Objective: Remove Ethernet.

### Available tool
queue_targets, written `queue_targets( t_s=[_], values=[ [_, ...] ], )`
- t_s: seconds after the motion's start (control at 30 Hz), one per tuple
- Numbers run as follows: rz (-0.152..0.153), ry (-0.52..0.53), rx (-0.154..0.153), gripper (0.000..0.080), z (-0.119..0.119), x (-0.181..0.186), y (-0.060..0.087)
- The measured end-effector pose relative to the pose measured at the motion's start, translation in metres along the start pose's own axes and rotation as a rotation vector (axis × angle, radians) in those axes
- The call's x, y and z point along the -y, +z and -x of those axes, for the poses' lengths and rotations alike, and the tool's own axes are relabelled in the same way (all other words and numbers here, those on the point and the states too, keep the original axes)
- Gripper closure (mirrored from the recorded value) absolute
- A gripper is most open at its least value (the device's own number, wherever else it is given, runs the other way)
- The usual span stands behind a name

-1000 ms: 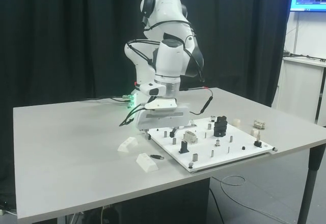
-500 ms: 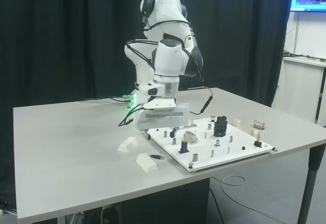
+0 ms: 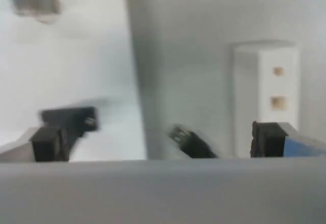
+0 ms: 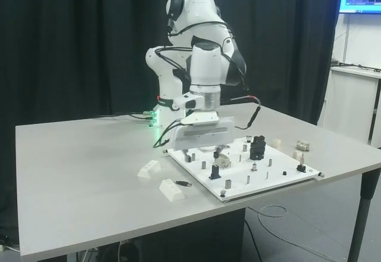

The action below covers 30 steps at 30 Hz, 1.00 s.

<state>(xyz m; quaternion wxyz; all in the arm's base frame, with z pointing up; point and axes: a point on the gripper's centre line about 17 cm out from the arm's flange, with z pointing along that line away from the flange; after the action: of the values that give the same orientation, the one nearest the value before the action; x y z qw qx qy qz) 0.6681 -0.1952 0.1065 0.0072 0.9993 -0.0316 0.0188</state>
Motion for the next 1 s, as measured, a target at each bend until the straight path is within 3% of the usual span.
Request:
queue_targets(
  t_s=[0.3,1.0],
  values=[
    [-0.019,0.005,-0.015,0.0003,-0.016,0.052,-0.014],
    [-0.043,0.038,-0.015,0.0003,-0.032,0.21,-0.039]
  ],
)
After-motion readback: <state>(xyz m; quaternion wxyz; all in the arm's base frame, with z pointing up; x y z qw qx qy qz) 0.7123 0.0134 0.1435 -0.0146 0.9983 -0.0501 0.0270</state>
